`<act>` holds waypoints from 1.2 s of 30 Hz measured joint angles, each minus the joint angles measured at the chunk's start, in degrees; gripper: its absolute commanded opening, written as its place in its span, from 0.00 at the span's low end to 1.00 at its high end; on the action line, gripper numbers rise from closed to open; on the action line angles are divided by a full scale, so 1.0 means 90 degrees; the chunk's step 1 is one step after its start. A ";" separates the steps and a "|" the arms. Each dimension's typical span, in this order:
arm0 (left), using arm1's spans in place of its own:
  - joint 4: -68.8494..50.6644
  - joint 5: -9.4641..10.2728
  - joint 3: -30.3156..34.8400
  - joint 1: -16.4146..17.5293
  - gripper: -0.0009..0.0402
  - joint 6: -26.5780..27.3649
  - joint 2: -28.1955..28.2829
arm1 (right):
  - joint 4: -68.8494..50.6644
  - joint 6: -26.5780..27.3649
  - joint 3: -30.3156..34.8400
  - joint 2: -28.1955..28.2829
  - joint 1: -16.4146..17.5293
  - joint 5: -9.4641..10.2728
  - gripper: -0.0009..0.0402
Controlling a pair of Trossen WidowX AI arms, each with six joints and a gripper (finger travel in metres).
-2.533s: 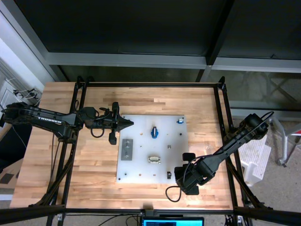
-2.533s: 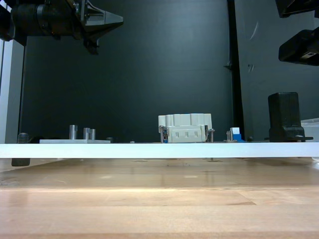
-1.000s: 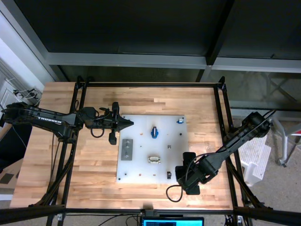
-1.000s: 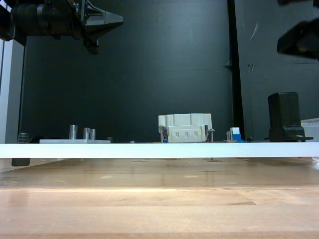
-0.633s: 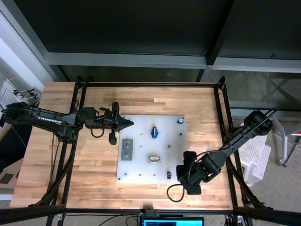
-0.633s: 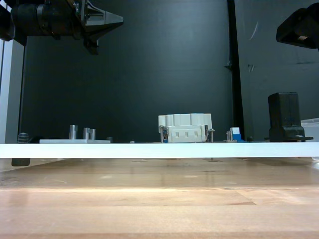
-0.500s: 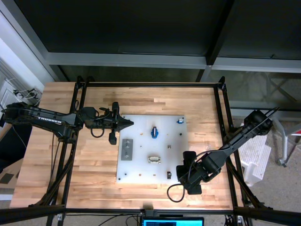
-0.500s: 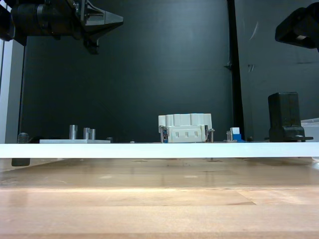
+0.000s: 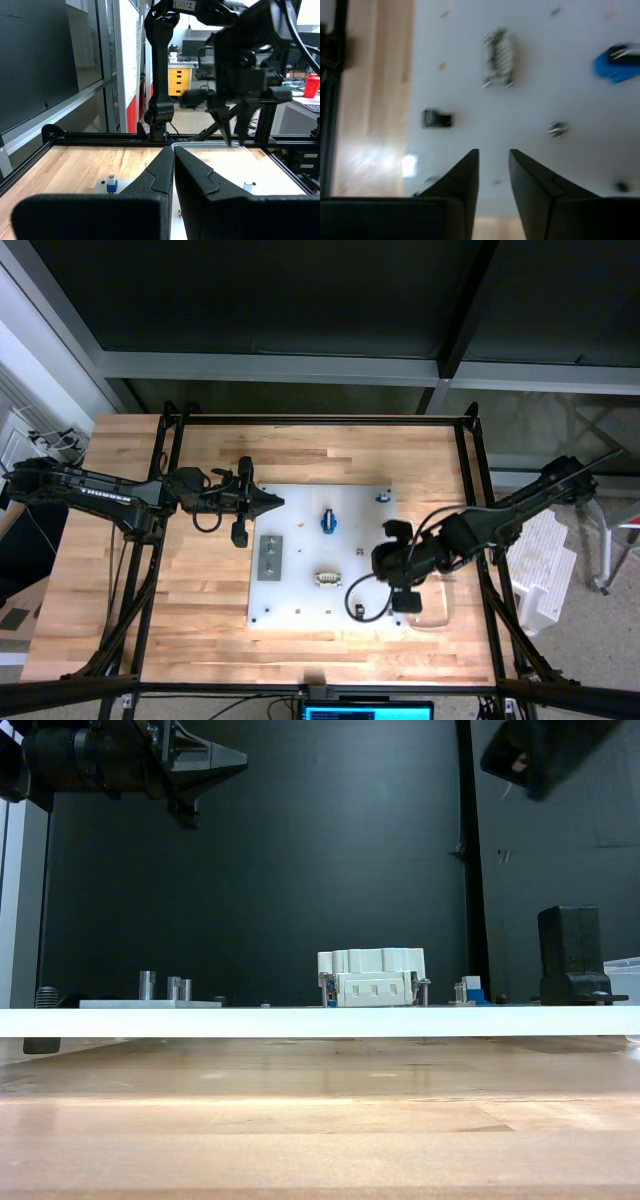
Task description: Pick the 16mm bar and install on taskboard
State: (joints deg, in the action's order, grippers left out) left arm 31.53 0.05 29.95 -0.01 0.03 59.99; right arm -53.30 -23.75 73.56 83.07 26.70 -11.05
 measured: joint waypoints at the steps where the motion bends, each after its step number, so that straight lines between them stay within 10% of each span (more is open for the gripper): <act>1: -0.0002 -0.0002 0.0000 0.0000 0.02 -0.0002 0.0000 | 0.0007 0.0097 0.0000 -0.0061 -0.0066 -0.0146 0.10; 4: 0.0000 -0.0002 0.0000 0.0000 0.02 0.0000 0.0000 | 0.0170 0.0520 -0.0007 -0.0313 -0.0345 -0.0493 0.01; 13: -0.0002 -0.0002 0.0000 0.0000 0.02 0.0000 0.0000 | 0.1326 0.1933 -0.0160 -0.0918 -0.1501 -0.0461 0.02; 24: -0.0002 -0.0002 0.0000 0.0000 0.02 -0.0002 0.0000 | 0.3951 0.2344 -0.1506 -0.1877 -0.2693 0.0823 0.02; 36: 0.0000 -0.0002 -0.0002 0.0000 0.02 -0.0002 0.0000 | 0.6982 0.2533 -0.3283 -0.2625 -0.2926 0.0869 0.02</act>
State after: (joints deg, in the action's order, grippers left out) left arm 31.53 0.03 29.93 -0.01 0.01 59.99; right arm 9.54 -0.95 44.01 59.44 0.36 -3.22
